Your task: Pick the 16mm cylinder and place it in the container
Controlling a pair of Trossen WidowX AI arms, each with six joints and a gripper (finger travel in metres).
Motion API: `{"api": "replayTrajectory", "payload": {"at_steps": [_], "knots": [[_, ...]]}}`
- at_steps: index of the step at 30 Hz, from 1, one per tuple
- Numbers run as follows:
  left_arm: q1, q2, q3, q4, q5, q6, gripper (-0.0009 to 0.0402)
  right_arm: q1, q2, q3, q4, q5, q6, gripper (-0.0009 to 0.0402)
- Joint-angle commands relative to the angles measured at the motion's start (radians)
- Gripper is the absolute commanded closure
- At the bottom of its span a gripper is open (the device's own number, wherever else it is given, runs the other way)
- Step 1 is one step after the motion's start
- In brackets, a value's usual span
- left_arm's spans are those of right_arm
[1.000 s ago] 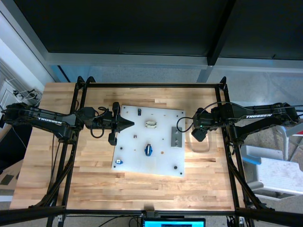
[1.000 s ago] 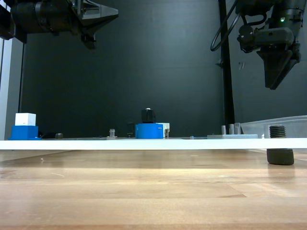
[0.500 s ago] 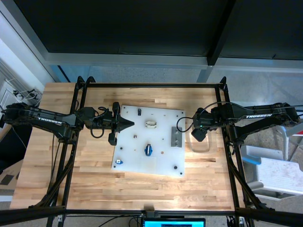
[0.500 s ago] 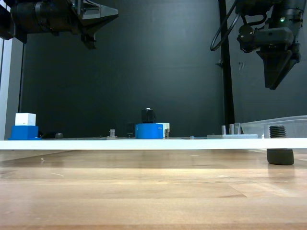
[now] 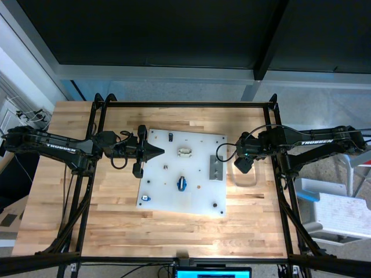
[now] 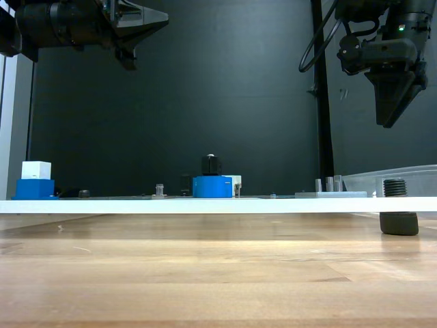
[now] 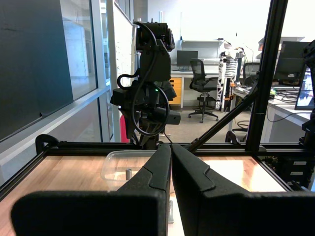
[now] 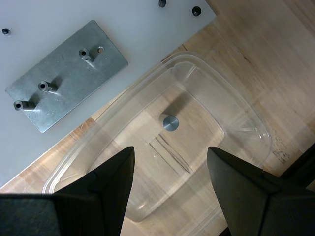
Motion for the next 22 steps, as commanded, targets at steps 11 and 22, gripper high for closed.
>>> {"api": "replayTrajectory", "payload": {"at_steps": [11,22], "knots": [[0.000,0.000,0.000,0.000,0.000,0.000,0.0393,0.000,0.000,0.000,0.007,0.001,0.001,0.0189],[0.000,0.000,0.000,0.000,0.000,0.000,0.0393,0.000,0.000,0.000,0.013,0.001,0.001,0.0189]]}}
